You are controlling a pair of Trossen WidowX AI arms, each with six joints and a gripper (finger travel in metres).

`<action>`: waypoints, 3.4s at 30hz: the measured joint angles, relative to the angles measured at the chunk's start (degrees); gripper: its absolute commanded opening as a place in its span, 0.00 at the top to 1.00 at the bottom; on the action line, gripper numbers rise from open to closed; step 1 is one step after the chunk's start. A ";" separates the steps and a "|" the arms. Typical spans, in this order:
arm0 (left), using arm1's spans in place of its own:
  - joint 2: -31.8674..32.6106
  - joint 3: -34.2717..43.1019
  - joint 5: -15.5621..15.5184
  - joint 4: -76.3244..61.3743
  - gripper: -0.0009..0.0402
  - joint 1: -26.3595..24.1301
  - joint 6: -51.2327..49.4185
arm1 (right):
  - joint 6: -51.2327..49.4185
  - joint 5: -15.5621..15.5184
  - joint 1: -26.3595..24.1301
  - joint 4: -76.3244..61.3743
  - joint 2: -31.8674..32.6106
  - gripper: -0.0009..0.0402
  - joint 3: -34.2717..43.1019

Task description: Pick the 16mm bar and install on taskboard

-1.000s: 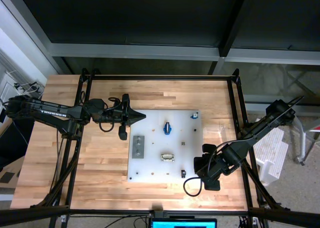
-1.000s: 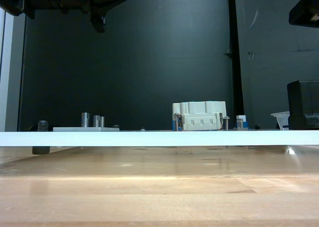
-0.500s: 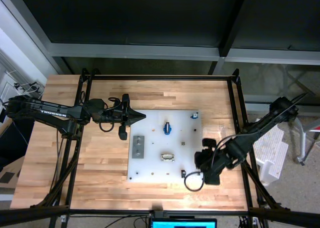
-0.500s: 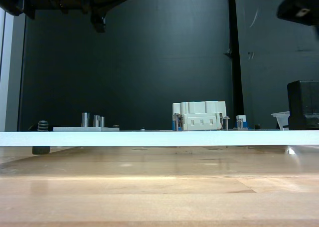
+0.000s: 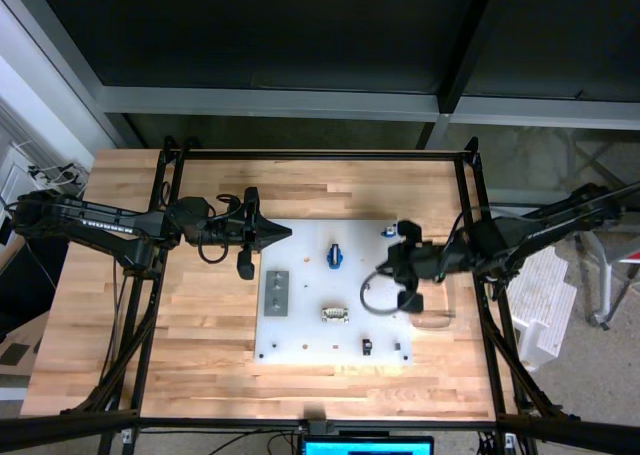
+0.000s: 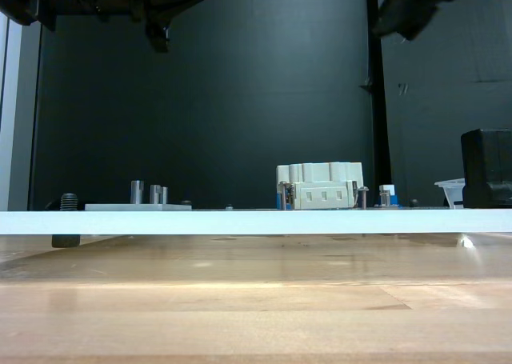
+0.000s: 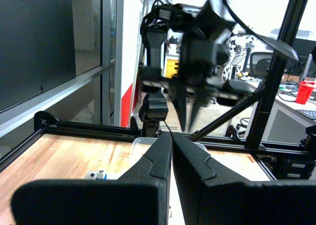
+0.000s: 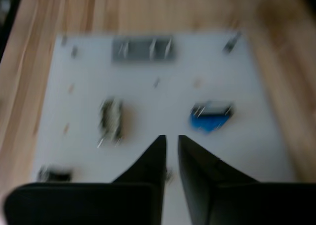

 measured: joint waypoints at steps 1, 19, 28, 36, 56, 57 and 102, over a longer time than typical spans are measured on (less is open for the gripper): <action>0.00 0.00 0.00 0.00 0.98 0.00 -0.02 | -1.49 -0.11 -1.33 2.67 -1.16 0.96 -0.70; 0.00 0.00 0.02 0.00 0.98 0.00 -0.02 | -11.28 -11.37 -16.46 42.84 -9.86 0.98 -15.39; -0.02 0.00 0.02 0.00 0.98 0.00 -0.02 | -10.82 -18.58 -20.65 52.46 -9.77 0.98 -21.09; 0.00 0.00 0.00 0.02 0.98 0.00 -0.02 | -9.84 -18.38 -21.07 54.14 -9.70 0.98 -22.84; 0.00 0.00 0.00 0.02 0.98 0.00 -0.02 | -10.86 -17.40 -17.31 54.01 -9.57 0.98 -22.95; -0.02 0.00 0.00 0.00 0.98 0.02 -0.02 | -10.86 -17.35 -17.33 53.42 -9.57 0.98 -22.95; -0.02 0.02 0.00 0.02 0.98 0.02 -0.02 | -10.93 -17.20 -17.33 51.74 -9.60 0.98 -22.99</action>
